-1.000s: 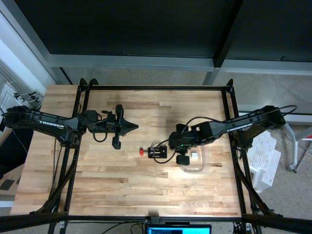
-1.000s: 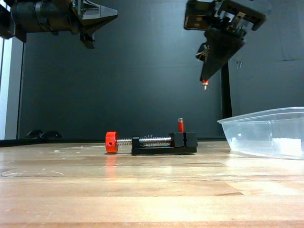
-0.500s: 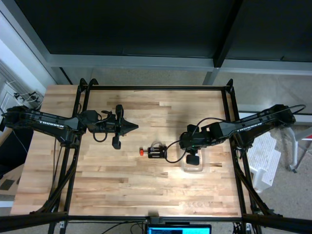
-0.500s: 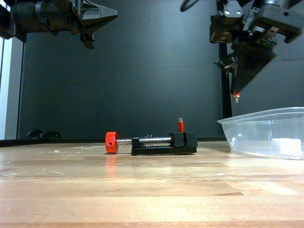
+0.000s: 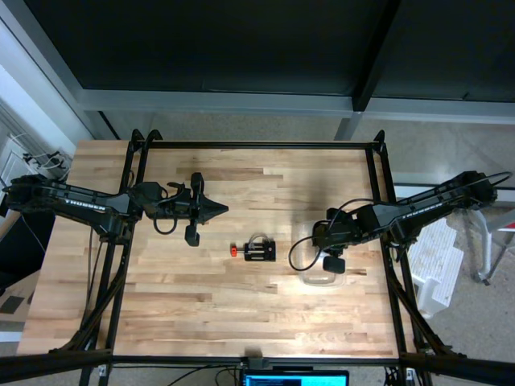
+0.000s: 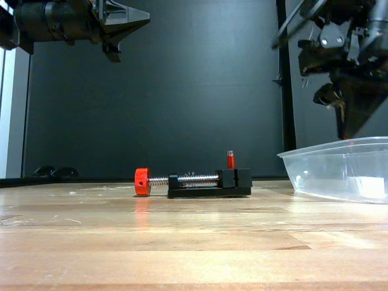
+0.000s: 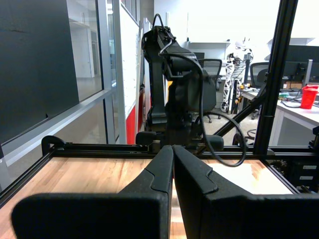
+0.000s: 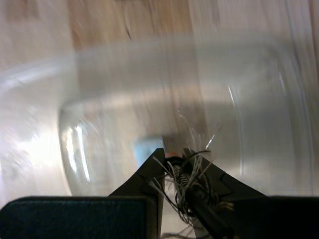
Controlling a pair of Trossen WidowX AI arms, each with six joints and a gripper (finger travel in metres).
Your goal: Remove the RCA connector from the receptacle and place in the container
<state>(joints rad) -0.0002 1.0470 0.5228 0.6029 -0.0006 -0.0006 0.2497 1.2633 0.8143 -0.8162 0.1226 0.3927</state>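
Plastic container [image 6: 327, 170] lies under the right gripper [image 8: 172, 150], jaws pinching the RCA connector [image 8: 175, 164], already out of the receptacle [image 5: 259, 251] on the tabletop [image 5: 201, 305]; we judge only the drop remains; left gripper [image 5: 219, 210] parked aloft, jaws pressed together.

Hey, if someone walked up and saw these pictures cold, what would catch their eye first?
Most likely the right gripper, poised over the container at the right of the table, with the RCA connector pinched between its fingers. Next, the receptacle with its red knob near the middle, and the left gripper, shut and parked high on the left.
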